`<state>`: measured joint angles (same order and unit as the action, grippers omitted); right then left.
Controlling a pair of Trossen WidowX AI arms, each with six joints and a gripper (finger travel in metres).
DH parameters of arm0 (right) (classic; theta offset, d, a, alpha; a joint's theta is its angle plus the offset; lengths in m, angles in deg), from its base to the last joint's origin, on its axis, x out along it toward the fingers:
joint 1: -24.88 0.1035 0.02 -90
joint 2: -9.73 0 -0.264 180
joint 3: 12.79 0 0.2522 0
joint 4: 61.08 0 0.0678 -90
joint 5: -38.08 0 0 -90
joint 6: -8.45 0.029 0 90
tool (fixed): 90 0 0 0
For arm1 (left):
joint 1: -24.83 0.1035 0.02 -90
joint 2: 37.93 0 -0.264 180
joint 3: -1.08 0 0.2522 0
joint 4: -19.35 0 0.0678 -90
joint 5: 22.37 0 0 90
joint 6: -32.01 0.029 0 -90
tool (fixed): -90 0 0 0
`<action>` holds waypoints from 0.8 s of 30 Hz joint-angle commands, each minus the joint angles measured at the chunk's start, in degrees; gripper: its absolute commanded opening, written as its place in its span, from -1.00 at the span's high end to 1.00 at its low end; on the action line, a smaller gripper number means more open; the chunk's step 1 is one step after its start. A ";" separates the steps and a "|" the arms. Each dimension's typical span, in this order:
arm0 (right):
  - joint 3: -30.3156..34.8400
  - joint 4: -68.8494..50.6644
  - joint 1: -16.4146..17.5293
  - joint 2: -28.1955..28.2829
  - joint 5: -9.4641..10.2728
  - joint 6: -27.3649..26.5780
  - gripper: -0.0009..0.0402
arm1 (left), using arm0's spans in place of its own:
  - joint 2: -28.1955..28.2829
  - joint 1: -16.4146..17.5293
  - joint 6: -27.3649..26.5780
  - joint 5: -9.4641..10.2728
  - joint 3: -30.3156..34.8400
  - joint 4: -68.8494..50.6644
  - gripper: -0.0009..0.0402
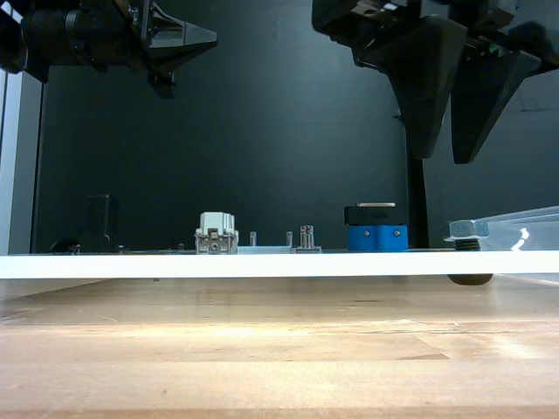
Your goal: Pick the M12 fastener and fasten on the M12 threads
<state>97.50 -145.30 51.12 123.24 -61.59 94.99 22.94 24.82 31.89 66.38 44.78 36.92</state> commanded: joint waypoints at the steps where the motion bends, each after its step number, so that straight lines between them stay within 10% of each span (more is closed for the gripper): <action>1: -0.57 -0.07 0.02 0.04 0.00 -6.62 0.07 | 0.00 0.02 0.02 -0.02 0.02 0.02 0.96; 10: -0.90 0.66 0.02 0.04 2.25 -39.52 0.07 | 0.00 0.00 0.02 0.00 0.02 0.04 0.96; 24: -1.75 4.90 -0.35 1.49 6.80 -53.81 0.92 | 0.00 0.00 0.02 0.00 0.02 0.04 0.96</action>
<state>96.13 -141.13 50.77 124.62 -55.12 41.33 22.94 24.82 31.92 66.38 44.78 36.92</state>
